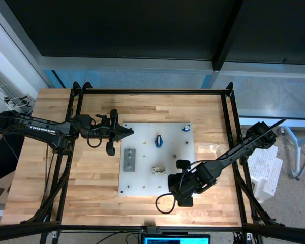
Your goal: Pick the USB connector and install on taskboard
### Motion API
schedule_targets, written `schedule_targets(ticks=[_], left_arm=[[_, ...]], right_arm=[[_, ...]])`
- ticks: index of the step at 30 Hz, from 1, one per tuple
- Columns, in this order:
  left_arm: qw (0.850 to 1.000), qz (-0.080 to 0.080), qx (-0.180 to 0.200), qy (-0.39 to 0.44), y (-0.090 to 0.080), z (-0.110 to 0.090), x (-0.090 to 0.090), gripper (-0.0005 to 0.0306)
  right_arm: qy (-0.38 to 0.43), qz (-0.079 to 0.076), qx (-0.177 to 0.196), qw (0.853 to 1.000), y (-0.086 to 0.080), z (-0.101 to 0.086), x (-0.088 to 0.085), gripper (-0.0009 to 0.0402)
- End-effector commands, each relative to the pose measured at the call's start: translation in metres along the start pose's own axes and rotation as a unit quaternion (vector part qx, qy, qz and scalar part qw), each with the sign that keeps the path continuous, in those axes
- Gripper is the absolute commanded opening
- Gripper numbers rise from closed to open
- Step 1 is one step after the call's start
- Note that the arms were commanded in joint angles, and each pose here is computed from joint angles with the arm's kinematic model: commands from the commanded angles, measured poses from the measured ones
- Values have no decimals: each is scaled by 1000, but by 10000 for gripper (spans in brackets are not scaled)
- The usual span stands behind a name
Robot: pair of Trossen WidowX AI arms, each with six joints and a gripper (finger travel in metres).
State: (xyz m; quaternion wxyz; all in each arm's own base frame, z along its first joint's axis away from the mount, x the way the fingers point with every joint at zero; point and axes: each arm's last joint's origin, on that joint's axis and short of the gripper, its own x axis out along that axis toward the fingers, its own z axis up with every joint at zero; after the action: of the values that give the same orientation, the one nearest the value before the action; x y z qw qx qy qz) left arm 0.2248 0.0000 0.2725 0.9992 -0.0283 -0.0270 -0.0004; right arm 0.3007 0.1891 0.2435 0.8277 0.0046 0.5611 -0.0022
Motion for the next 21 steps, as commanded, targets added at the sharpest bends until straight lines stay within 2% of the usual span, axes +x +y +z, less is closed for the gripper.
schedule_targets(ticks=[1, 21], left_arm=[[1000, 0, 0, 0, 0, 0, 0, 0], [1000, 0, 0, 0, 0, 0, 0, 0]], right_arm=[[-1, -2, -2, 1000, 1, -1, 0, 0], [2, -1, -4, 1000, 1, -4, 5, 0]])
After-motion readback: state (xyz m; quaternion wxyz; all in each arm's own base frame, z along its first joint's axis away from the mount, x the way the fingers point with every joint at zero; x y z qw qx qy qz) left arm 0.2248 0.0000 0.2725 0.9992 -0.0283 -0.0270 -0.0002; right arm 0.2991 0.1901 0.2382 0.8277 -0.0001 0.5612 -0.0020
